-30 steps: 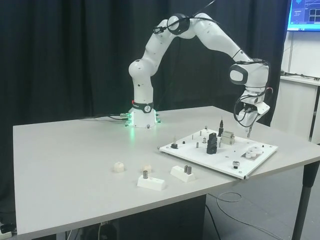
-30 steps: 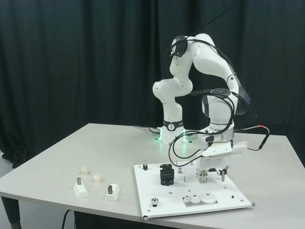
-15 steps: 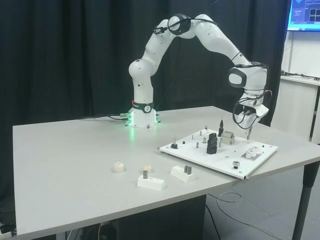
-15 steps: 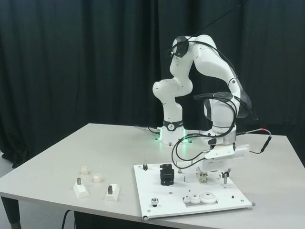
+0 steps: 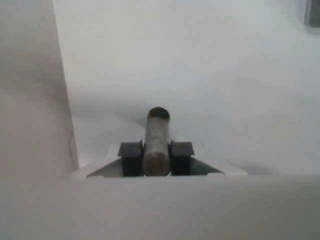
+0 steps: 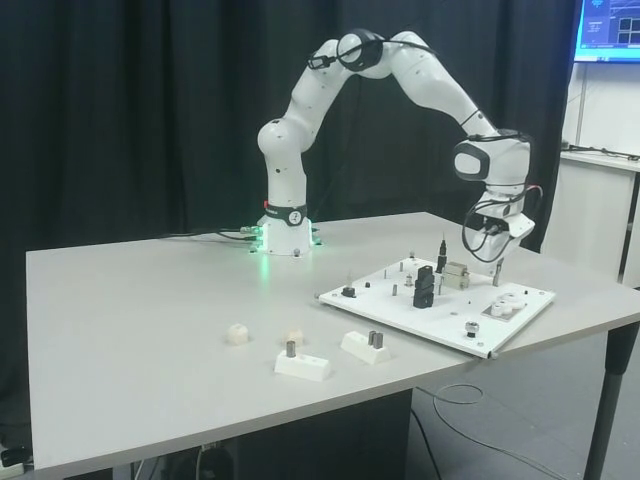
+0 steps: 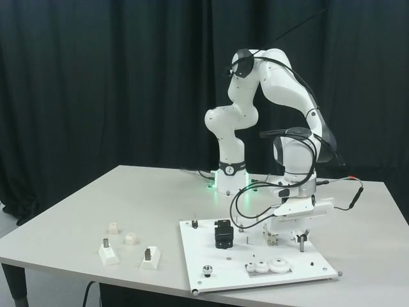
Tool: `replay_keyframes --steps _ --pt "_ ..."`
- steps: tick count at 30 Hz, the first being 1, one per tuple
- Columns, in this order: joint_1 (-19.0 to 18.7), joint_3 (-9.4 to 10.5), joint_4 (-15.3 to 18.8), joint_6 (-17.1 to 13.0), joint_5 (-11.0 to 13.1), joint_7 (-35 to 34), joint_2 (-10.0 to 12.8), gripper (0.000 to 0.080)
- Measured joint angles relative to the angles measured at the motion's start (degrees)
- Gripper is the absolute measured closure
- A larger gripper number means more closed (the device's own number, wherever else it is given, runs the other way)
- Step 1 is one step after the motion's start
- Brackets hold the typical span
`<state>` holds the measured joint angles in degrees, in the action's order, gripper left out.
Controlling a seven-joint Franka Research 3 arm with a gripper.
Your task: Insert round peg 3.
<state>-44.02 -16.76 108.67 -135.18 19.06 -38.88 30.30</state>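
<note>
Black curtains close off the room behind a grey worktop (image 6: 150, 300) on which our white arm (image 6: 400, 60) is bolted, green light glowing at its base. We see a white board (image 7: 255, 262) lying flat near the worktop's edge, and the arm bends down over its far side. Our pincer (image 5: 156, 159) is clamped on the round peg (image 5: 156, 142): in the wrist view the two black fingertips (image 5: 130, 157) press against the grey cylinder from either side, and its free end points down toward the white board below. In the second room view the peg (image 7: 299, 240) hangs upright just above the board, beside a small grey block (image 7: 273, 238). We cannot tell whether its tip touches the surface. On the board stand a black fixture (image 7: 223, 233), some short posts, and a pair of white gears (image 7: 271, 266) near the front edge. Well apart on the bare worktop sit two white holders (image 6: 303, 364) with dark pegs and two small white cubes (image 6: 237, 333).
</note>
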Motion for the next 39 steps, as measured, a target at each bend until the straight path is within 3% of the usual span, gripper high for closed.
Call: replay_keyframes --steps 39 --pt "0.03 0.19 0.56 -2.66 0.70 -0.10 0.52 0.0689"
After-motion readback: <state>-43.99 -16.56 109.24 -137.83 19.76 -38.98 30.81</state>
